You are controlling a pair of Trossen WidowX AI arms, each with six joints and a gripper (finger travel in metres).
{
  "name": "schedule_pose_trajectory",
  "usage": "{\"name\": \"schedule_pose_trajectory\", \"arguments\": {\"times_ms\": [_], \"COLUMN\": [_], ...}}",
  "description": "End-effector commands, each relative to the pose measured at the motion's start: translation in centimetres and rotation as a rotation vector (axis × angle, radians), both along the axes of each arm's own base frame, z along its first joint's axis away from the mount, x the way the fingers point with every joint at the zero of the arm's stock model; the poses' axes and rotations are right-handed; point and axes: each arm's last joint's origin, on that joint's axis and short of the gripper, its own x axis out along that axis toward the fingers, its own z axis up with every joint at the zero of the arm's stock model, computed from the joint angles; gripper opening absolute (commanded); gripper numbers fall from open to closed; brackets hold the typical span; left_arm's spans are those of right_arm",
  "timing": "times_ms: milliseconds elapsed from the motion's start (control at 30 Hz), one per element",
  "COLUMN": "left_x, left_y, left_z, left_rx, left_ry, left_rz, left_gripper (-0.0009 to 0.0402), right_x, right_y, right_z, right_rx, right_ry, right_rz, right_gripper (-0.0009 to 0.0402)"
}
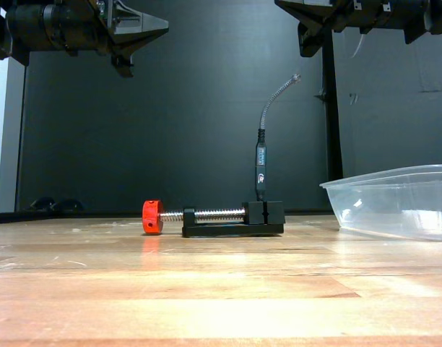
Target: Pick the USB-C connector and install on taskboard
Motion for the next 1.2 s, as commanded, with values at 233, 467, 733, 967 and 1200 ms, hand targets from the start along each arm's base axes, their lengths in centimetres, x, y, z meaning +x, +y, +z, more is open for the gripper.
{"name": "schedule_pose_trajectory", "arguments": {"times_ms": [233,467,733,967,1200], "left_x": [0.0,0.0,0.0,0.0,0.0], "left_y": [0.0,0.0,0.0,0.0,0.0], "left_z": [0.0,0.0,0.0,0.0,0.0], "left_rx": [0.0,0.0,0.0,0.0,0.0], "left_ry": [0.0,0.0,0.0,0.0,0.0], "left_rz": [0.0,0.0,0.0,0.0,0.0], "left_gripper": [0.0,0.0,0.0,0.0,0.0], "right_x": [-0.2,-0.2,-0.2,-0.2,-0.2], "right_y": [-0.2,-0.3,-0.4,-0.4,-0.4], "right_z": [-1.6,-1.6,-1.6,-1.5,-1.4], "right_rx": [0.026,0.024,0.022,0.018,0.019], "right_ry": [0.008,0.0,-0.002,-0.012,-0.019], "right_rz": [-0.08,-0.108,-0.128,-0.138,-0.138], "right_gripper": [0.0,0.0,0.0,0.0,0.0]}}
